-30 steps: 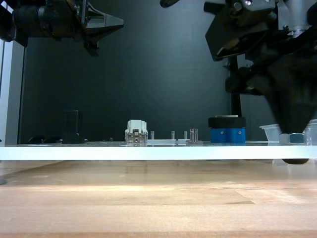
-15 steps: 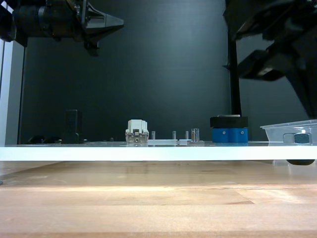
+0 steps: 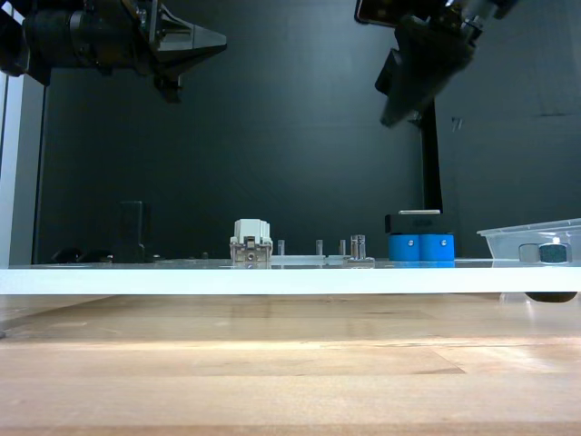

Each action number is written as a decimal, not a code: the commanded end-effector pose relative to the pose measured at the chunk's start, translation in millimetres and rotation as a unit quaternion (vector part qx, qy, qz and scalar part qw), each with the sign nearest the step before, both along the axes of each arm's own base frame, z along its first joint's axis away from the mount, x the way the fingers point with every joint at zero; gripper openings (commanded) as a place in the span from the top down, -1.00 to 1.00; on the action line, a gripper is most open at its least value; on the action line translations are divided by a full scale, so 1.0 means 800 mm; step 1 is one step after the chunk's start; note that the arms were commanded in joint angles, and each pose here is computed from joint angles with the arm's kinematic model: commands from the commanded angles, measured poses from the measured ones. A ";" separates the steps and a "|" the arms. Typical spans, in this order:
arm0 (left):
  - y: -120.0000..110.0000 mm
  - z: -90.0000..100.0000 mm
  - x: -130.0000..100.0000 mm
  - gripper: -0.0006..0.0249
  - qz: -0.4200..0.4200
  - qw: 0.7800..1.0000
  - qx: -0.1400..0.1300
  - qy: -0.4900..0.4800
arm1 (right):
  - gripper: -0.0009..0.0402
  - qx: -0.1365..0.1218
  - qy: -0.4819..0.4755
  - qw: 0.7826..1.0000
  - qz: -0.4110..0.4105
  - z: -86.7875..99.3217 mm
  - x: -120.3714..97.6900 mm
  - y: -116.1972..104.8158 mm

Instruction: Pick the M12 nut and place it on its threads and fasten

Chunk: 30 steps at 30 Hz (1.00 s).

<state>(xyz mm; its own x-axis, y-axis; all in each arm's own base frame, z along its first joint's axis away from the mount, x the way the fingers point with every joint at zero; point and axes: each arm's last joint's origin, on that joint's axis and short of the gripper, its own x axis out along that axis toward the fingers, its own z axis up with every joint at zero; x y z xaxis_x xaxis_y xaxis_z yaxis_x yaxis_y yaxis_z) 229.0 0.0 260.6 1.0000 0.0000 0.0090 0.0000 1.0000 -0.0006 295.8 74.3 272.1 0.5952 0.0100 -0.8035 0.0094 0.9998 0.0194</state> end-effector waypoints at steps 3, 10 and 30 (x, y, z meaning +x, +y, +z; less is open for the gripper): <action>0.000 0.000 0.000 0.95 0.000 1.000 0.000 0.000 | 0.96 -0.004 -0.119 0.993 -0.021 0.026 -0.017 -0.049; 0.000 0.000 0.000 0.95 0.000 1.000 0.000 0.000 | 0.96 -0.009 -0.287 0.958 -0.029 0.057 -0.045 -0.091; 0.000 0.000 0.000 0.95 0.000 1.000 0.000 0.000 | 0.96 0.019 -0.466 0.884 -0.022 -0.003 -0.089 -0.121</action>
